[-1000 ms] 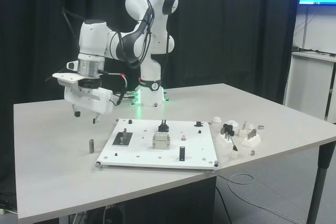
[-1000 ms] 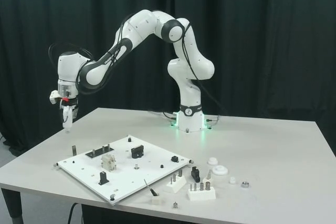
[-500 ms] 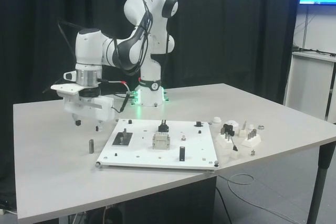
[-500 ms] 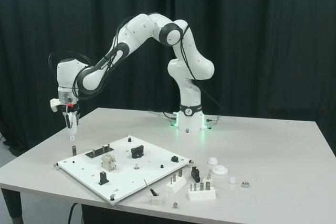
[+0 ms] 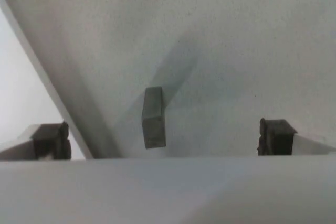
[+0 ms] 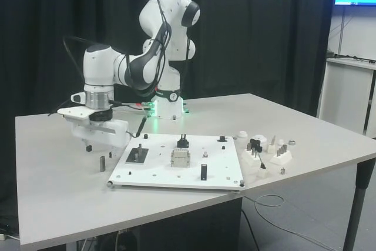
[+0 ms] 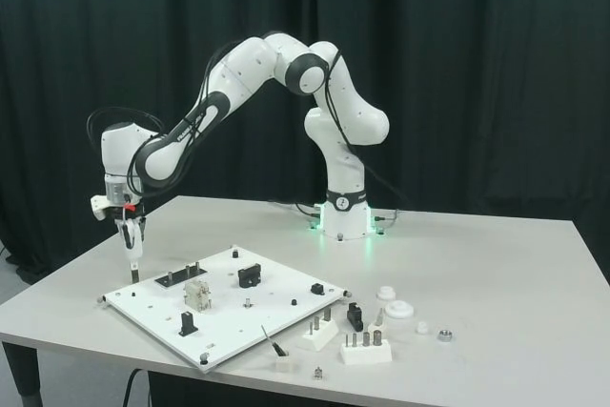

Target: Pick square peg 4.

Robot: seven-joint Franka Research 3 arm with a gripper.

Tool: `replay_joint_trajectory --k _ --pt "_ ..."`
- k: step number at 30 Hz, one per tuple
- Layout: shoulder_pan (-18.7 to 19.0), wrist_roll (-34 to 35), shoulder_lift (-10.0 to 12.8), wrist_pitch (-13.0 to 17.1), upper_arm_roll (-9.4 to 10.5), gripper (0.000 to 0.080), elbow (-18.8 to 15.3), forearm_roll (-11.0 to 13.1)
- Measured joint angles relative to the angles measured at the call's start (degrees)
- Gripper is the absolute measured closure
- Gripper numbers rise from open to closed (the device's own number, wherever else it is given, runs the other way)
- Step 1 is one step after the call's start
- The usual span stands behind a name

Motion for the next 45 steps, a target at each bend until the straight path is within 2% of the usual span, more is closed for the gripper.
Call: replay_joint_trajectory --k 10,18,28,29,30,31,35,36,41,42,45 --pt "-0.56 -1.89 1.60 0.00 0.51 0.0003 0.39 1.30" --pt "-1.34 -2.40 2.23 0.06 1.34 0.0003 0.61 1.43" --pt "-1.78 -2.28 3.30 0.08 1.39 0.0003 1.70 1.58" --pt "-1.83 -2.26 3.39 0.08 1.39 0.0108 1.80 1.62" --pt "-1.87 -2.25 3.45 0.08 1.39 0.0108 1.87 1.67" --pt "-1.91 -2.25 3.50 0.08 1.39 0.0290 1.93 1.76" --pt "-2.01 -2.25 3.58 0.08 1.39 0.0290 2.06 2.00" --pt "-2.02 -2.25 3.58 0.08 1.40 0.0480 2.08 2.04" --pt "-2.02 -2.25 3.58 0.08 1.48 0.0480 2.20 2.29" --pt "-2.02 -2.25 3.58 0.07 1.51 0.0682 2.23 2.32" --pt "-2.03 -2.25 3.59 0.02 1.61 0.0682 2.36 2.35"
